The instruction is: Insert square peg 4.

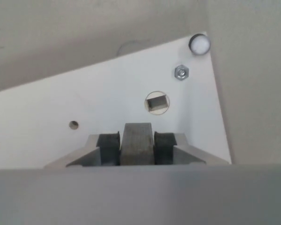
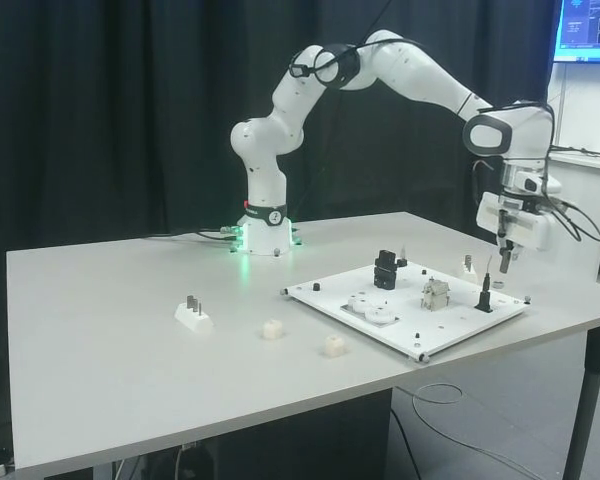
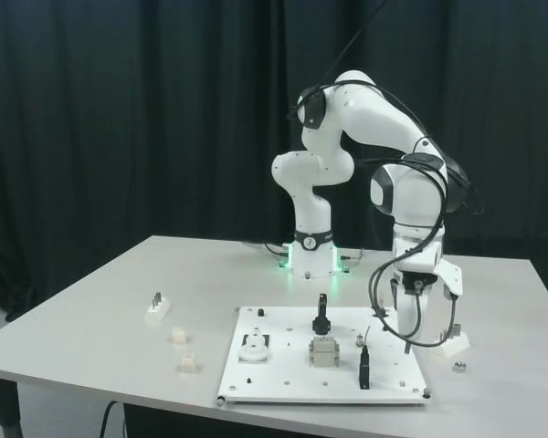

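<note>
Above the far corner of the white board (image 2: pixel 410 312), the end effector (image 2: pixel 504 258) hangs in the air, clenched on a grey square peg (image 1: pixel 137 143) that sits upright between its two black pads (image 1: pixel 108 146). The wrist view shows the peg's square end pointing down toward the board, with a square hole (image 1: pixel 157 102) set in a round recess near it but not under it; peg and hole are apart. Just beyond the hole on the board lie a hex nut (image 1: pixel 181 72) and a round white corner foot (image 1: pixel 199 43).

Both room views show the peg tip clear of the board, with the white arm (image 3: pixel 384 137) reaching out from its base, which glows green on the grey surface (image 2: pixel 110 330). On the board stand a black upright fixture (image 2: pixel 385 270), a small grey block assembly (image 3: pixel 324 351), white round gear-like parts (image 2: pixel 372 305) and a slim black post (image 3: pixel 363 367). Off the board, on the surface, rest a white holder with two pins (image 2: pixel 194 313) and two small white pieces (image 2: pixel 271 329) near it, well apart from the end effector.
</note>
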